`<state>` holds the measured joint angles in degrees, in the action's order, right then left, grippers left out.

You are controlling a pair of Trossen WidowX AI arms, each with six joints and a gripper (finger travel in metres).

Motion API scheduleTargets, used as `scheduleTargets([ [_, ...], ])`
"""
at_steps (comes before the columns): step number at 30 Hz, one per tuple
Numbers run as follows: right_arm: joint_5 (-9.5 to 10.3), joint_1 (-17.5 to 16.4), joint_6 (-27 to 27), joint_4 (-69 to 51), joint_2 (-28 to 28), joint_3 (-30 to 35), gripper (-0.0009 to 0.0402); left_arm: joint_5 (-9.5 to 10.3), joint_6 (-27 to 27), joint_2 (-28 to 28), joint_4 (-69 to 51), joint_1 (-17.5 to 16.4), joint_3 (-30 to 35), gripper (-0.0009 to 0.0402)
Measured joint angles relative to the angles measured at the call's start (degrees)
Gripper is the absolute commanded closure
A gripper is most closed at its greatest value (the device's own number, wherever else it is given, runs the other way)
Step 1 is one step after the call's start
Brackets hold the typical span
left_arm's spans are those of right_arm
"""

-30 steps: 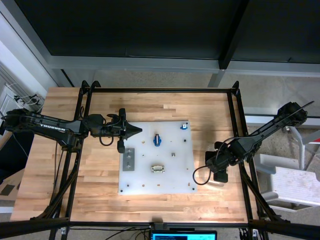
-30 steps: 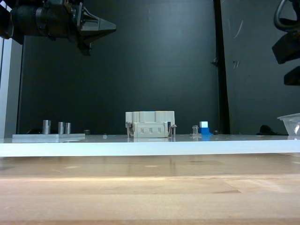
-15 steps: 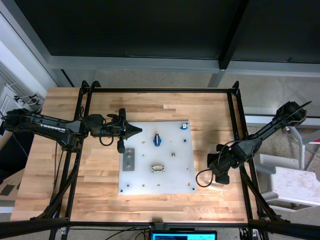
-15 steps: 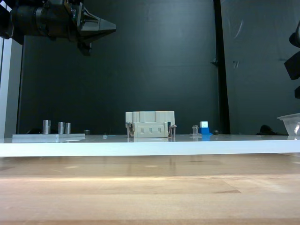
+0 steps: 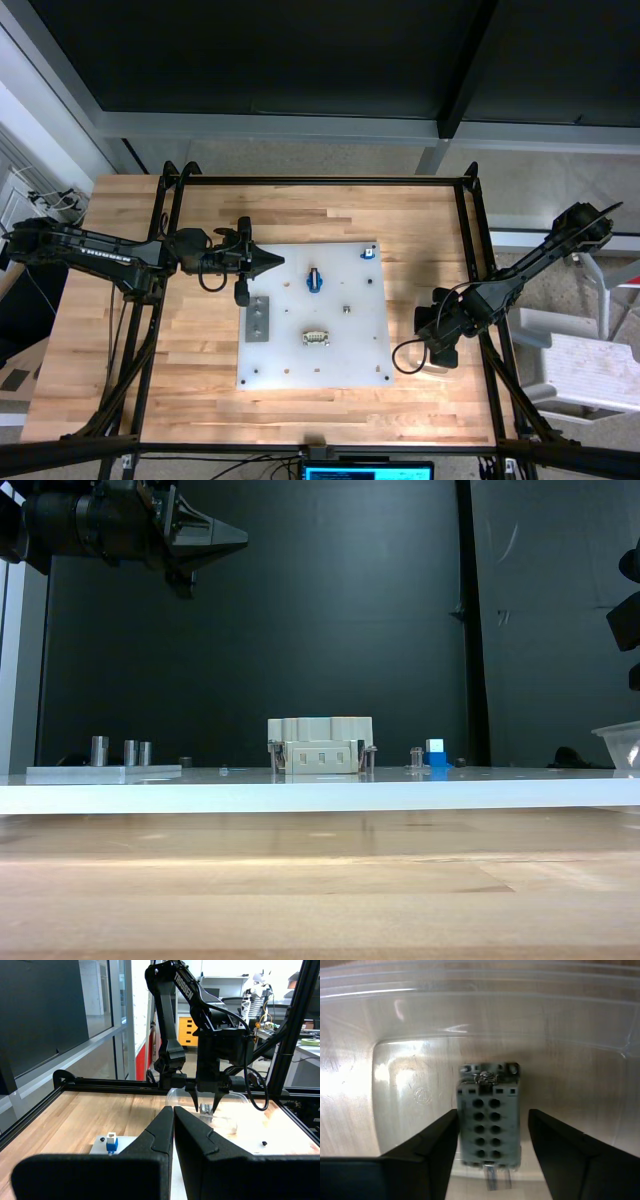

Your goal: Remove the HAN10-E connector and place it in the container

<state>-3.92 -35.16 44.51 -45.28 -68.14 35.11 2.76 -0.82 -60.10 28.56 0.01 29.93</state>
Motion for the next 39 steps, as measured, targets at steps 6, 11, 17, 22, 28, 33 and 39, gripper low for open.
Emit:
scheduleTargets([
  [6, -0.17, -0.2, 0.0, -0.3, 0.3, 0.3, 0.0132, 0.00, 0.0, 0.0, 0.0, 0.0, 0.0, 0.0393],
  [11, -0.20, -0.2, -0.1, -1.7, 0.4, 1.3, 0.0131, 0.00, 0.0, 0.0, 0.0, 0.0, 0.0, 0.0393],
  [17, -0.17, -0.4, -0.1, -2.8, 2.1, 1.9, 0.0130, 0.00, 0.0, 0.0, 0.0, 0.0, 0.0, 0.0393],
  [22, 0.48, -0.4, 0.2, -3.5, 5.1, 1.9, 0.0130, 0.00, 0.0, 0.0, 0.0, 0.0, 0.0, 0.0393],
  [28, 0.52, -0.5, 0.2, -6.7, 6.3, 4.2, 0.0130, 0.00, 0.0, 0.0, 0.0, 0.0, 0.0, 0.0393],
  [33, 0.52, -0.6, 0.1, -10.8, 6.3, 6.7, 0.0130, 0.00, 0.0, 0.0, 0.0, 0.0, 0.0, 0.0393],
  [39, 0.50, -0.6, 0.0, -14.5, 6.4, 9.8, 0.0130, 0.00, 0.0, 0.0, 0.0, 0.0, 0.0, 0.0393],
])
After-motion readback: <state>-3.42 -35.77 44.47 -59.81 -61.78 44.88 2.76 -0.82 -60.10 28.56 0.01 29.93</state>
